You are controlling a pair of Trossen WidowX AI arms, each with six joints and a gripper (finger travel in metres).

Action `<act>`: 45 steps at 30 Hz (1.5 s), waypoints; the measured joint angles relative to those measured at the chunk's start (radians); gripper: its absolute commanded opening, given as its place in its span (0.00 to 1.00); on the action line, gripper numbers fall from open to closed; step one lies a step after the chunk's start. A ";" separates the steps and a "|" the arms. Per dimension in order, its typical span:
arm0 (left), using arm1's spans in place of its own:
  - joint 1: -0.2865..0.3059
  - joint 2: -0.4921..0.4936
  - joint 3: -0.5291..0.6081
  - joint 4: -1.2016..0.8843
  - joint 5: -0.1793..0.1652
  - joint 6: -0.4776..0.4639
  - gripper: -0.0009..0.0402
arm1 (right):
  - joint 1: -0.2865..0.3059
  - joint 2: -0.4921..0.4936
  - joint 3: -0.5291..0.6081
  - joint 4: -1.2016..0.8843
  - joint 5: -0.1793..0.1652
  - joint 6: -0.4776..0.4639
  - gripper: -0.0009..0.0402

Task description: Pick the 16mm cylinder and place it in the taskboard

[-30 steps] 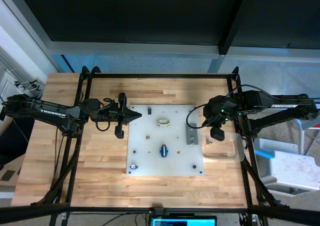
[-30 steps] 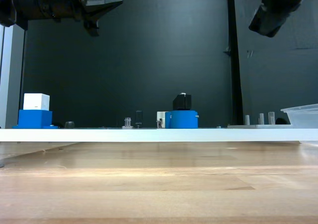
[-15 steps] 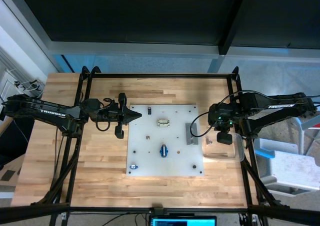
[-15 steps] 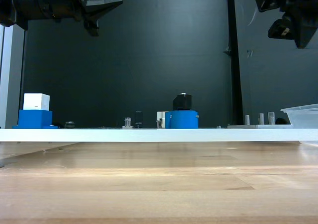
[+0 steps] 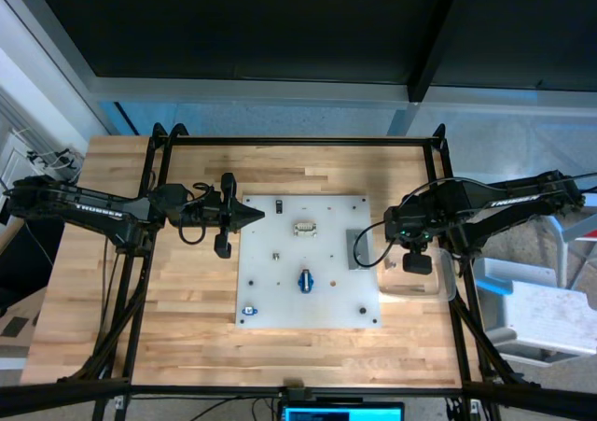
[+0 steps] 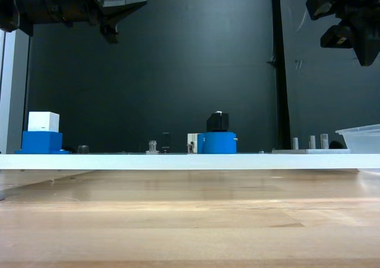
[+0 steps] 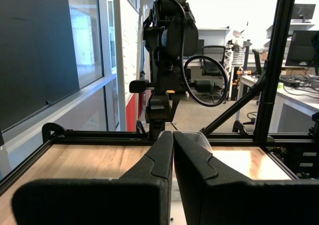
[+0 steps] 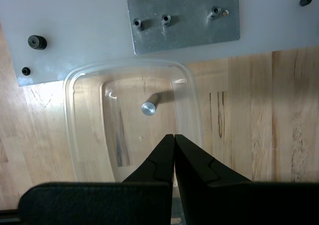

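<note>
**While the 16mm cylinder sits in the tray, both grippers are held closed and empty**

Where the right wrist camera looks down, the small silver metal 16mm cylinder (image 8: 148, 108) is seen inside the clear plastic rounded tray (image 8: 70, 135). Its bright round end face is turned towards the camera and a dark shadow lies beside it. Whether it stands fully upright cannot be told. It is apart from the tray walls and nothing touches it.

The large flat white square taskboard (image 8: 79, 20) lies just beside the tray. The grey metal block (image 8: 184, 18) on it, near the tray's edge, carries 3 small pegs. A blue knob (image 5: 305, 280) is seen near the middle of the board in the high view.

The right gripper (image 8: 174, 135) hangs above the tray, well clear of the wooden table (image 5: 187, 328). Its 2 black fingers are pressed together tip to tip, and nothing is held between them. The left gripper (image 5: 254, 214) is held high at the taskboard's left edge. Its fingers are likewise closed together on nothing.

White lettering reading TROSSEN is seen on the left arm (image 5: 79, 208) and on the right arm (image 5: 511, 197).
</note>
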 measured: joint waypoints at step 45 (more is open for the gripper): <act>0.000 0.000 0.000 0.000 0.000 0.000 0.02 | 0.178 0.043 -0.205 0.229 0.092 0.161 0.43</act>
